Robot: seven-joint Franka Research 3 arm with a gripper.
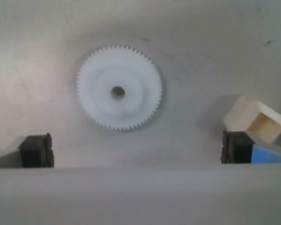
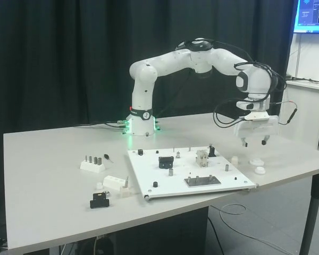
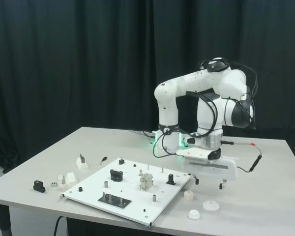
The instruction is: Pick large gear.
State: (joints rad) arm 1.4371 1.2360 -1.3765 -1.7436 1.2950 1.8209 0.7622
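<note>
The large gear (image 1: pixel 118 88) is a white toothed disc with a small centre hole, lying flat on the grey table. In the room views the large gear (image 2: pixel 257 161) (image 3: pixel 211 205) rests to the right of the white board, near the table's front edge. My gripper (image 1: pixel 136 150) (image 2: pixel 253 141) (image 3: pixel 208 183) hangs a short way above the table, over the gear. It is open wide, and its black fingertips (image 1: pixel 36 151) hold nothing. In the wrist view the gear lies off the line between the tips, not between them.
A small hollow block (image 1: pixel 254 119) (image 3: pixel 188 194) sits by one fingertip. A smaller white gear (image 2: pixel 260 170) (image 3: pixel 193 214) lies beside the large one. The white assembly board (image 2: pixel 149 178) carries pegs and fixtures. Loose parts, a white holder (image 2: pixel 92 164) and a black piece (image 2: pixel 99 200), lie at the left.
</note>
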